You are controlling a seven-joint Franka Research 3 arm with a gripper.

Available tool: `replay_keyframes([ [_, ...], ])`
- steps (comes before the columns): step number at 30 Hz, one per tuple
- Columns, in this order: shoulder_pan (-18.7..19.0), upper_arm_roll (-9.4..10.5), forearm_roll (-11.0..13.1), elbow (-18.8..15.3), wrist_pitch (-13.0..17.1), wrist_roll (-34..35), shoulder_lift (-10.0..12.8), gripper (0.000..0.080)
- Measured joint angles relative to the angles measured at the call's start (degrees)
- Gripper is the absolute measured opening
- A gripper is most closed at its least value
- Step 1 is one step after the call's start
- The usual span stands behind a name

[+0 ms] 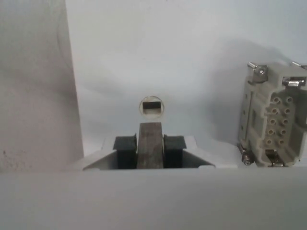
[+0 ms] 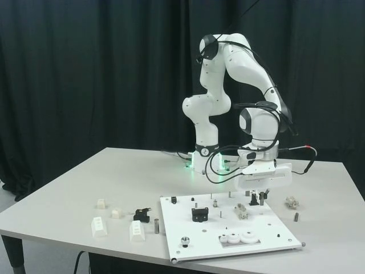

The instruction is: Place square peg 3.

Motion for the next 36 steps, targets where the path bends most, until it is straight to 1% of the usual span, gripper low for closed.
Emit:
replay_keyframes([
  [8,0.12,0.28,0.03,-0.03,0.0,0.0,0.0,0.0114],
  [14,0.26,1.06,0.44,-0.12,0.0,0.01,0.0,0.0114],
  [21,0.41,3.3,2.38,-0.3,0.08,0.24,0.11,0.0114],
  [28,1.28,5.55,2.71,-0.35,0.71,2.3,0.82,0.0114],
  [33,2.63,6.24,2.7,-0.4,1.86,3.93,1.68,0.0114],
  [36,3.54,6.3,2.7,-0.43,2.66,4.73,2.25,0.0114],
])
